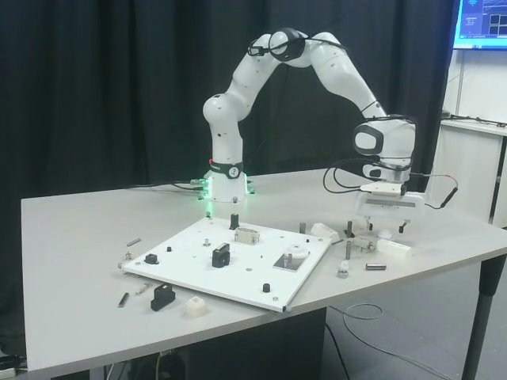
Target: Remove large gear.
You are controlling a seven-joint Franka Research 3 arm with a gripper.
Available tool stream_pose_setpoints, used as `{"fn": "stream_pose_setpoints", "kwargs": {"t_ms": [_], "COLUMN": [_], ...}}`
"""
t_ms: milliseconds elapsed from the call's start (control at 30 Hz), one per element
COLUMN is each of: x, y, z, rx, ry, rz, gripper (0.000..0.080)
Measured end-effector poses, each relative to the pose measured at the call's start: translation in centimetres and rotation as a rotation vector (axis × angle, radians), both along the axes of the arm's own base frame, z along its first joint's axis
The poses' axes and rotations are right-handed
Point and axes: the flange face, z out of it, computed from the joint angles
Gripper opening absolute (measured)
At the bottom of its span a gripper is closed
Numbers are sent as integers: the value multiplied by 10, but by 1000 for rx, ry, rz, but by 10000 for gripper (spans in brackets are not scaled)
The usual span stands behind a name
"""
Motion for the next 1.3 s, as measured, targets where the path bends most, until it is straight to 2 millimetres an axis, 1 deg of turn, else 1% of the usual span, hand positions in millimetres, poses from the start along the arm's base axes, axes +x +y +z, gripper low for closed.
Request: {"fn": "stream_pose_setpoints", "kwargs": {"t_ms": [400, 733, 867, 1033, 1200, 1300], "x": [4, 11, 16, 22, 28, 32], "y": [-5, -15, -25, -43, -66, -84], "z": [9, 25, 34, 44, 54, 60], "rx": [-19, -56, -66, -83, -117, -139], "ry": [-17, -46, -52, -50, -45, -39], "rz": [6, 9, -2, -19, -23, -26], "gripper": [800, 800, 800, 800, 800, 800]}}
